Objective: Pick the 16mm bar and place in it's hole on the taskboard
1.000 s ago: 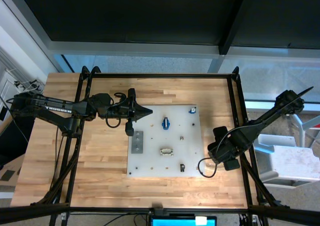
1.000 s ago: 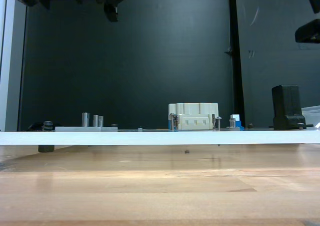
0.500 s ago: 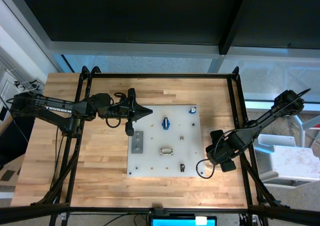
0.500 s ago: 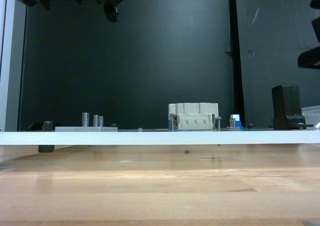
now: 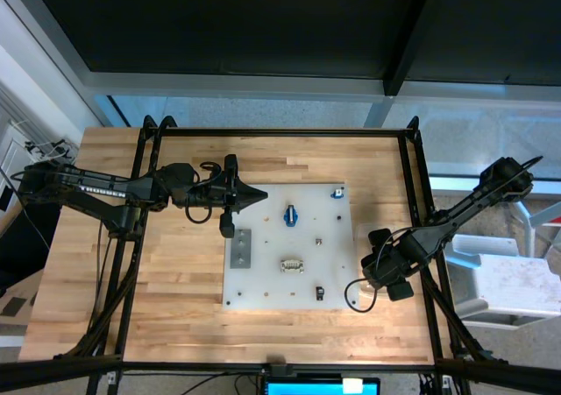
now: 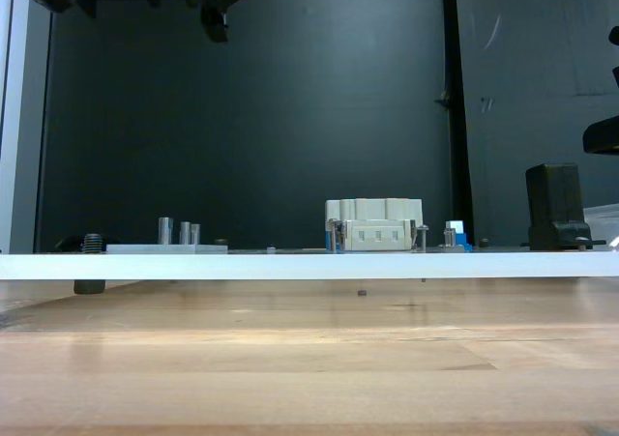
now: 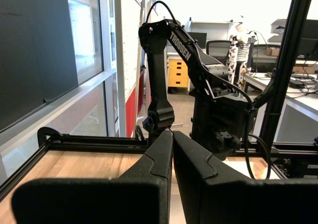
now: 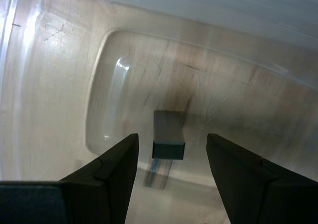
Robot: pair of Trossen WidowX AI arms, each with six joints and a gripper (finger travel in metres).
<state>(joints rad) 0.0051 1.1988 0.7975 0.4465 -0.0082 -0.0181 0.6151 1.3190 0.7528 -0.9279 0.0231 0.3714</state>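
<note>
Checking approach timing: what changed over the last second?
The right gripper moved down, fingers open over a dark rectangular block lying free in a clear plastic tray; whether that is the 16mm bar, I cannot tell. The left gripper, shut, stayed above the white taskboard's far-left corner.

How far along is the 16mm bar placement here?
Done: nothing visible; neither gripper holds anything. In hand: the right gripper, open, hangs over what may be the 16mm bar, a dark piece lying free in a clear tray. The left gripper, shut and empty, hovers near the far left corner of the taskboard. Left: grasp, carry, insertion.
</note>
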